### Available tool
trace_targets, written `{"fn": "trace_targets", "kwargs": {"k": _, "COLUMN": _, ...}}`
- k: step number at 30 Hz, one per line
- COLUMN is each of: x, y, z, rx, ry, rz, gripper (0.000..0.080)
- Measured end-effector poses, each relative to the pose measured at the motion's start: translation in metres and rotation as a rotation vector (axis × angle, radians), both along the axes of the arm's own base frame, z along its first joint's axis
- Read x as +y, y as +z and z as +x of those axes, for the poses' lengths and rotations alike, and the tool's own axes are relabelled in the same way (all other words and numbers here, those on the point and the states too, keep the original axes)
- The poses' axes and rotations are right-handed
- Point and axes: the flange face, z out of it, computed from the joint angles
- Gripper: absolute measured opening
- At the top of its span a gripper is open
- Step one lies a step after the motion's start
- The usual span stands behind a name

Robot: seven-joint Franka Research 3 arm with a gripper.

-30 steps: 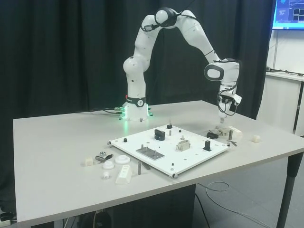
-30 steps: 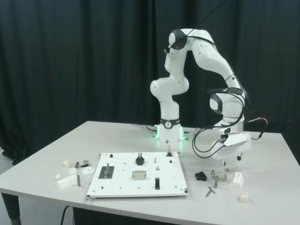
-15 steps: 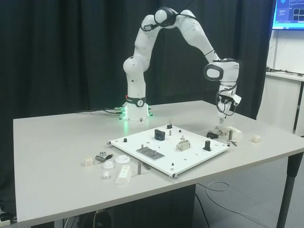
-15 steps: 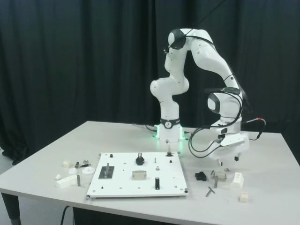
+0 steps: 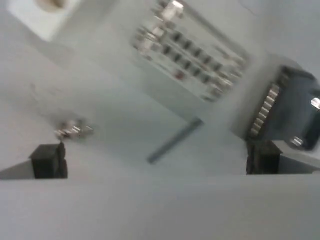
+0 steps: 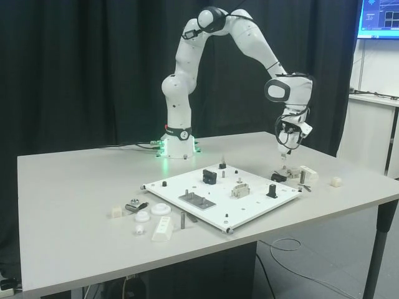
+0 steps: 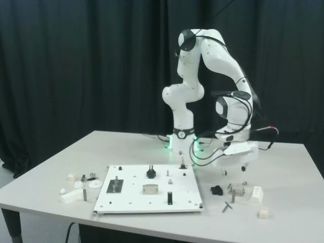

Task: Remove square peg 2.

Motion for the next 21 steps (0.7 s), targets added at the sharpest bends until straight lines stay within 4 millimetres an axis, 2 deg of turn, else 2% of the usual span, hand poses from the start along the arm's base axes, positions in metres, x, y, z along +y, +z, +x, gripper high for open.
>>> {"fn": "trace_targets", "kwargs": {"k": 12, "x": -0.072, "y": 0.019, "z": 0.014, "rx": 0.023, "ry": -0.075, "rz": -0.056, "gripper": 0.08}}
{"fn": "trace_targets", "kwargs": {"k": 21, "x": -0.133, "y": 0.024, "z": 0.017, "rx": 0.048, "ry": -0.188, "rz": -0.053, "gripper": 0.08}}
